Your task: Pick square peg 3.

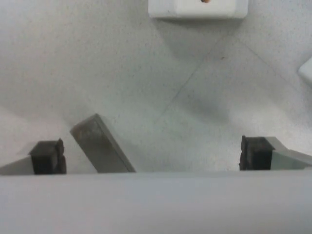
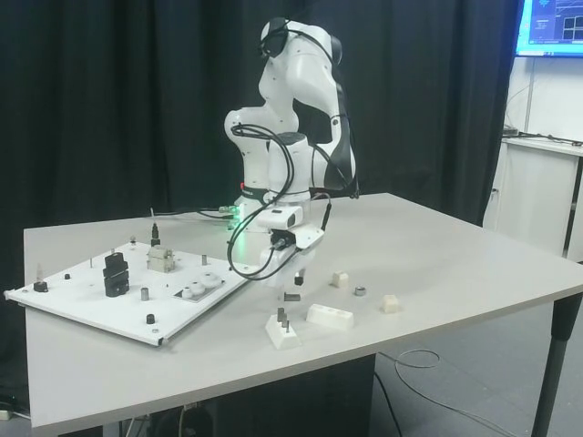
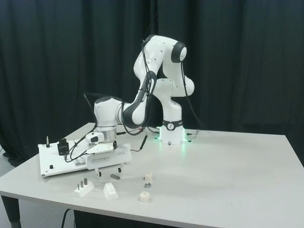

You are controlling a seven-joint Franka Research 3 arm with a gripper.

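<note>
The square peg [image 1: 100, 144] is a short grey bar lying flat on the grey table [image 2: 437, 246]. In the room views the peg [image 2: 292, 296] [image 3: 114, 176] lies just beyond the white board's corner. My gripper [image 1: 151, 155] [image 2: 290, 271] [image 3: 109, 170] hangs a little above it, open, with nothing between its black fingertips [image 1: 48, 157]. The peg sits off-centre in the gap, close to one fingertip and at a slant to the line between them. Its near end is hidden behind the gripper body in the wrist view.
A white holder with upright pegs [image 2: 282, 330] [image 3: 84, 188] and a white block [image 2: 330, 316] [image 3: 110, 190] [image 1: 197, 9] stand near the front edge. Two small cubes [image 2: 339, 279] [image 2: 391, 303] and a ring [image 2: 361, 291] lie beside them. The white parts board [image 2: 127, 287] [image 3: 52, 161] lies behind the gripper.
</note>
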